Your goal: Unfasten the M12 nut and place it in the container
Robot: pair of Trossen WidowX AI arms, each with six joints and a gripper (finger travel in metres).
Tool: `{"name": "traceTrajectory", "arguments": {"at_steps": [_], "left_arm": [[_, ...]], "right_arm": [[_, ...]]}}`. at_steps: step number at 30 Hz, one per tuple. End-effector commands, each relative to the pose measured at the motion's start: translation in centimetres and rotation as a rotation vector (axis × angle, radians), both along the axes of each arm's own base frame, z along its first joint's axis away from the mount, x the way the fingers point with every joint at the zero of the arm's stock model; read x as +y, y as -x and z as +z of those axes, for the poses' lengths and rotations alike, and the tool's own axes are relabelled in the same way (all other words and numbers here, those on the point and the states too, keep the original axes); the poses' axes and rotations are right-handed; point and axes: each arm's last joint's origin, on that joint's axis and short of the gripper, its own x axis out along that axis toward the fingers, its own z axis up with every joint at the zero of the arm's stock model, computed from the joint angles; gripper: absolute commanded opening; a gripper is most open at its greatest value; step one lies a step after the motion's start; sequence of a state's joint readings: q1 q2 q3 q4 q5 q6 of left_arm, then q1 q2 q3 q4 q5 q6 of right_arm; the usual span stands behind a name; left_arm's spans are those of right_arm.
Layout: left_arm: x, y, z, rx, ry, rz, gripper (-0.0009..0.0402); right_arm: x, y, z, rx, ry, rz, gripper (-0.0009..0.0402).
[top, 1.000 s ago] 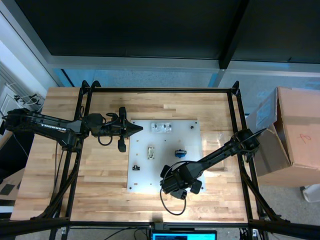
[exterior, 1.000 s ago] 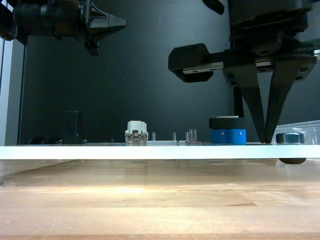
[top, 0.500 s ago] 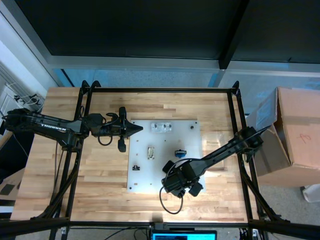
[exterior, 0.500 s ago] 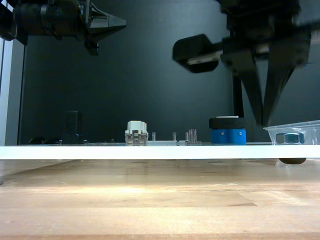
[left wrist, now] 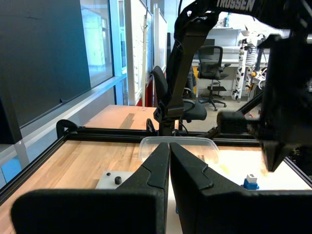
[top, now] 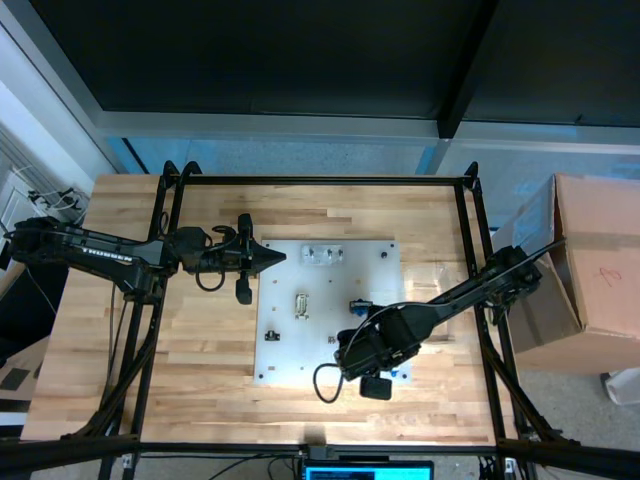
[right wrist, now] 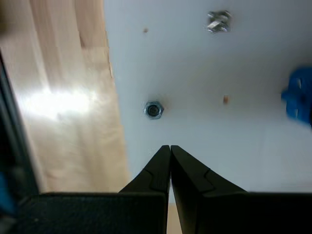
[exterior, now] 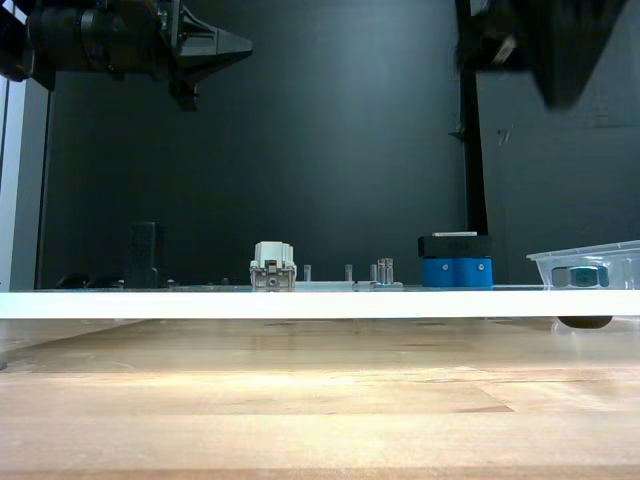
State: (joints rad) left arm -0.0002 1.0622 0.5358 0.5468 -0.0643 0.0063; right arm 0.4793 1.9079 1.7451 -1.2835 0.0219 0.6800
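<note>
The right end effector (right wrist: pixel 170 147) has its fingers pressed together tip to tip with nothing between them: closed and empty. It points down at the white board (right wrist: pixel 209 68), close to the edge where the board meets the wooden desk (right wrist: pixel 63 58).

The M12 nut (right wrist: pixel 153 110) lies just ahead of those tips and a little aside, apart from them and untouched. It sits flat on the board with a dark centre showing through its bore. No ribs show, so it reads as on its stud and run down.

In the low view the nut stands at board level in front of the clear tray (exterior: pixel 590 252), well below the right end effector. There the end effector is only a blurred dark mass, cut off by the frame edge. The high view cannot confirm the nut, because the right arm's wrist covers the near right part of the board. The tray is also hard to make out from above.

The left end effector (left wrist: pixel 169 145) has its fingers meeting along their length, closed with nothing held. It hangs high above the desk beside the board's far left corner, well apart from the nut. The tray lies beyond its tips, partly hidden by them.

Other items on the board are a blue block (exterior: pixel 455 272) and a small silver fitting (right wrist: pixel 218 21). Both lie farther beyond the right end effector's tips than the nut — in the right wrist view the block is cut off at the frame edge
</note>
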Motion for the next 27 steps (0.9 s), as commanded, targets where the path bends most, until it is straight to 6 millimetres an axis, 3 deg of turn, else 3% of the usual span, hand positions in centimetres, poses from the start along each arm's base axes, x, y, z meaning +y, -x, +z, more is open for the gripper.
{"name": "traceTrajectory", "arguments": {"at_steps": [1,7,27], "left_arm": [[0.00,0.00,0.02,-0.001,0.000,0.000,0.0000],[0.00,0.00,0.00,0.000,0.000,0.000,0.0000],[0.00,0.00,0.02,-0.001,0.000,0.000,0.0000]], "right_arm": [[-0.01,0.09,1.12,0.003,-0.017,-0.159,0.0000],[0.17,0.07,1.55,-0.005,-0.041,-0.276,0.0015],[0.38,-0.20,0.99,0.005,-0.035,-0.288,0.0077]]}}
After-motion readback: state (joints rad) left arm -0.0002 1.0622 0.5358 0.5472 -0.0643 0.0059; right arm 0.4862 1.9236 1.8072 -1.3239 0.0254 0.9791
